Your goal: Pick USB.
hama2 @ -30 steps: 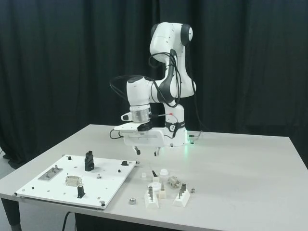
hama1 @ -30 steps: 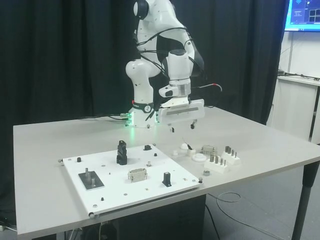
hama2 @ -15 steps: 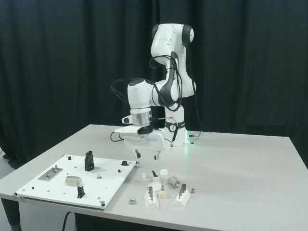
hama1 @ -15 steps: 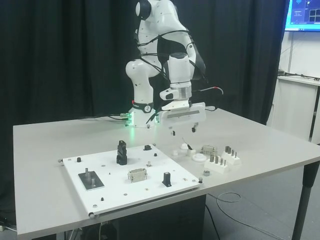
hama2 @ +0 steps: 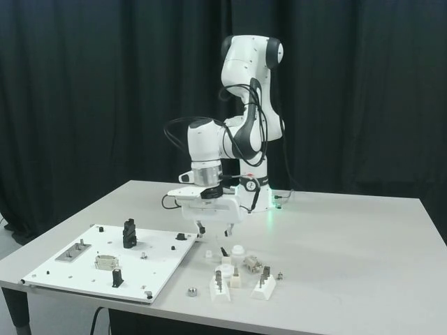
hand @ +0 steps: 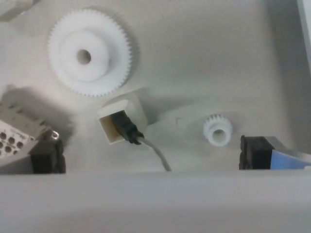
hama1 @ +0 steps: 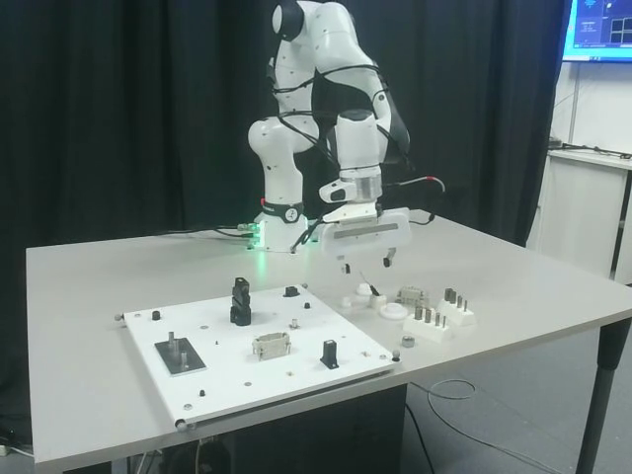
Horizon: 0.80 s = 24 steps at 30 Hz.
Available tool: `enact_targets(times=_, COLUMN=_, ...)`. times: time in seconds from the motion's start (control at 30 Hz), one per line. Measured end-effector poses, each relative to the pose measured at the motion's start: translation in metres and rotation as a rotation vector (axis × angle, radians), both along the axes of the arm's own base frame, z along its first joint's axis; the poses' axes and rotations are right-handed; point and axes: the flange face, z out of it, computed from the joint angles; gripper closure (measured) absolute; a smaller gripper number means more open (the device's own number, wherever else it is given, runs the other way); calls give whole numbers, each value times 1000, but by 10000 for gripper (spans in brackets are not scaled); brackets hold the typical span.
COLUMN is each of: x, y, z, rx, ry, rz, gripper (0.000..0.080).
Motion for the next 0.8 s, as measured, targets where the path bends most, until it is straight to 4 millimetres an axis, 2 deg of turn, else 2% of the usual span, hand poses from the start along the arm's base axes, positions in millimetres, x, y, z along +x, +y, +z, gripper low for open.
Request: enact_targets(times=0.8, x=1, y=13, z=-28, rx=-1, ry=3, rz=42, gripper=3)
